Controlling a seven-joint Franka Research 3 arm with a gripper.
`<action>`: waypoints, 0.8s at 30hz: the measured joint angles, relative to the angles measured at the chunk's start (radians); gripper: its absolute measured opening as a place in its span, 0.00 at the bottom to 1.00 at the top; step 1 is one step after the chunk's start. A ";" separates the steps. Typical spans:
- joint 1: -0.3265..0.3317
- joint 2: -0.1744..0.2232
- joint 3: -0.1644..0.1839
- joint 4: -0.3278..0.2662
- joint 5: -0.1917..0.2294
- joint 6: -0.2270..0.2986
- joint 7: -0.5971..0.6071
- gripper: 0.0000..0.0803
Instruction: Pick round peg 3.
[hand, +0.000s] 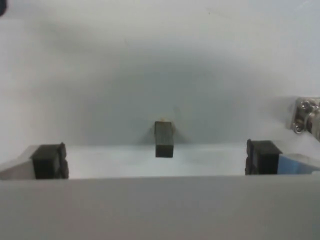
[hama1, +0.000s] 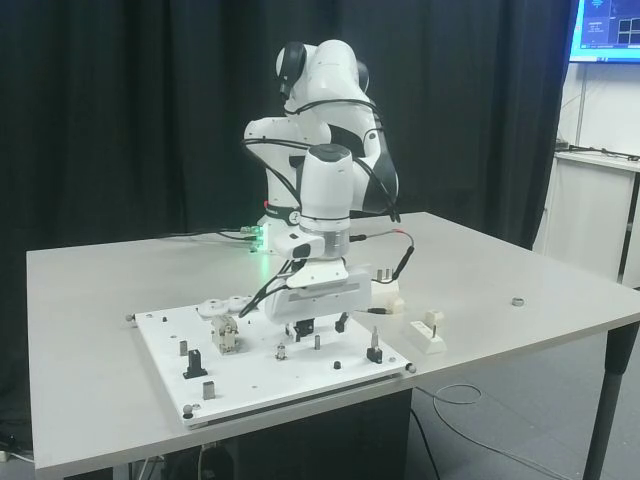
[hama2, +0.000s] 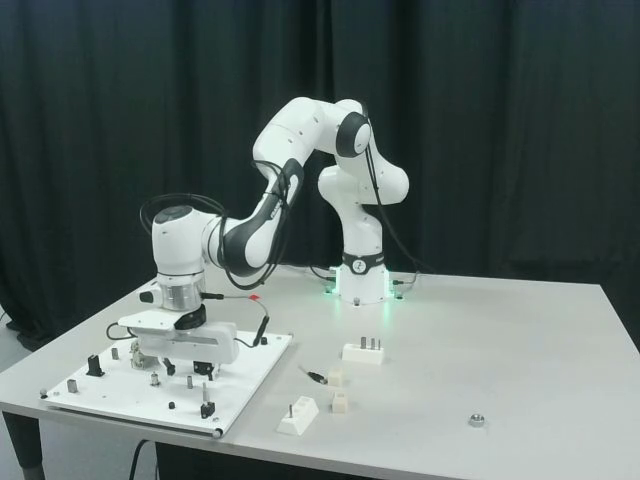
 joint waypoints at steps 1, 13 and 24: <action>0.000 0.000 -0.001 0.000 0.000 0.000 0.000 0.97; 0.000 -0.001 -0.005 0.000 0.000 -0.001 0.002 1.00; 0.002 -0.004 -0.006 0.000 0.000 -0.001 0.015 1.00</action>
